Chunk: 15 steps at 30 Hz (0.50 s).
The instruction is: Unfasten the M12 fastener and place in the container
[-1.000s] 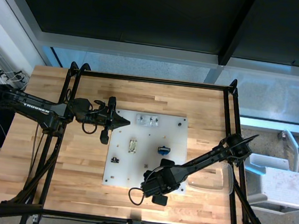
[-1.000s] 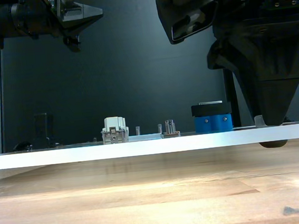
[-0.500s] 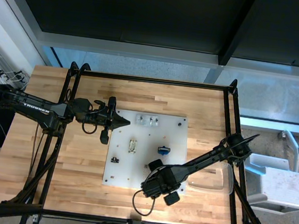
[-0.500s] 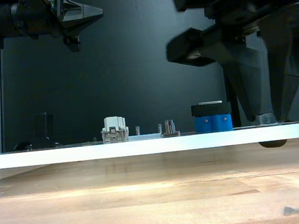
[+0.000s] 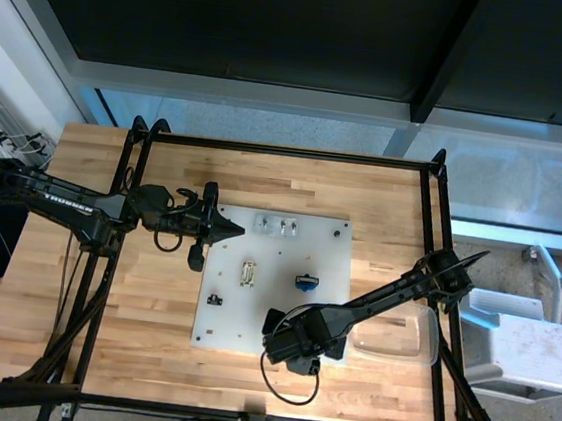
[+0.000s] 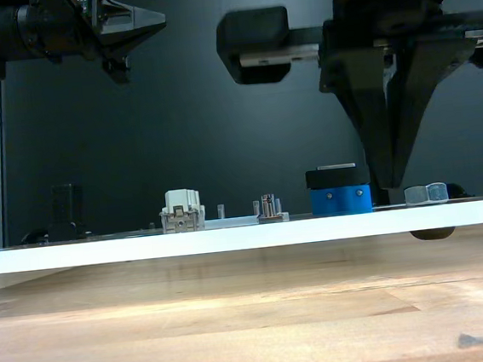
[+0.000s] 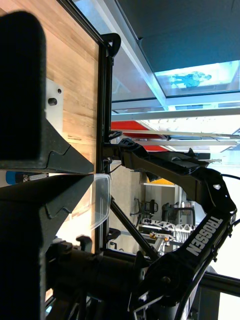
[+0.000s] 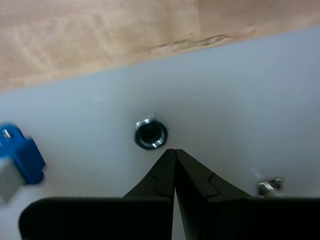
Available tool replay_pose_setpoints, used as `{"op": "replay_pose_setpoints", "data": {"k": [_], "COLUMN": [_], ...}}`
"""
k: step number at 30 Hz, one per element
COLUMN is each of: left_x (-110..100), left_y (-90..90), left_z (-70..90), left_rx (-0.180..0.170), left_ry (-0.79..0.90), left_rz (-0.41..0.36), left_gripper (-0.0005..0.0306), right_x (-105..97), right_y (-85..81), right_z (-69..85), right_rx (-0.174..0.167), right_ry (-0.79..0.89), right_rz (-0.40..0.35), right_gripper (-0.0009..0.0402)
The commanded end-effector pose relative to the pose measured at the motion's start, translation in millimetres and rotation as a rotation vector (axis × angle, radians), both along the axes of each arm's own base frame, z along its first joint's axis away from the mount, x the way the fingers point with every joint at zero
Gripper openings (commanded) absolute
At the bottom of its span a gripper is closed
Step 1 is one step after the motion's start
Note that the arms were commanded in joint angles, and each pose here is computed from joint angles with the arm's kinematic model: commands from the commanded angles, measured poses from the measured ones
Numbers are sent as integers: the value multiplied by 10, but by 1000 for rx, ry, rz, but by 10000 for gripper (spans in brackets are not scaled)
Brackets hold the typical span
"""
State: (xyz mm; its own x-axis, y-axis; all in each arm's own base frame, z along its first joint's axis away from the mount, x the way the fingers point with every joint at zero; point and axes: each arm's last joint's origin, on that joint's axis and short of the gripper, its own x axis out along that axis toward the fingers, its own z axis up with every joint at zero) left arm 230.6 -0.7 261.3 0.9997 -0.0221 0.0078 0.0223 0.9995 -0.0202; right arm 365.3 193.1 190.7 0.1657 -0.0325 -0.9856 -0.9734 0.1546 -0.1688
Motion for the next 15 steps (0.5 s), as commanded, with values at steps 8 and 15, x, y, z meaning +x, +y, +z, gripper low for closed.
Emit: {"op": "replay_pose_setpoints", "data": {"k": [8,15], "left_x": [0,0], "left_y": [0,0], "left_z": [2,2], "left_rx": [0,0], "left_ry": [-1,-1], "left_rz": [0,0], "left_gripper": [0,0], "right_x": [-18,-31], "right_y": [17,9], "right_z": [27,97], "right_rx": [19,48], "right_ry": [3,-16], "right_rz": [25,-85], "right_gripper": [2,2]}}
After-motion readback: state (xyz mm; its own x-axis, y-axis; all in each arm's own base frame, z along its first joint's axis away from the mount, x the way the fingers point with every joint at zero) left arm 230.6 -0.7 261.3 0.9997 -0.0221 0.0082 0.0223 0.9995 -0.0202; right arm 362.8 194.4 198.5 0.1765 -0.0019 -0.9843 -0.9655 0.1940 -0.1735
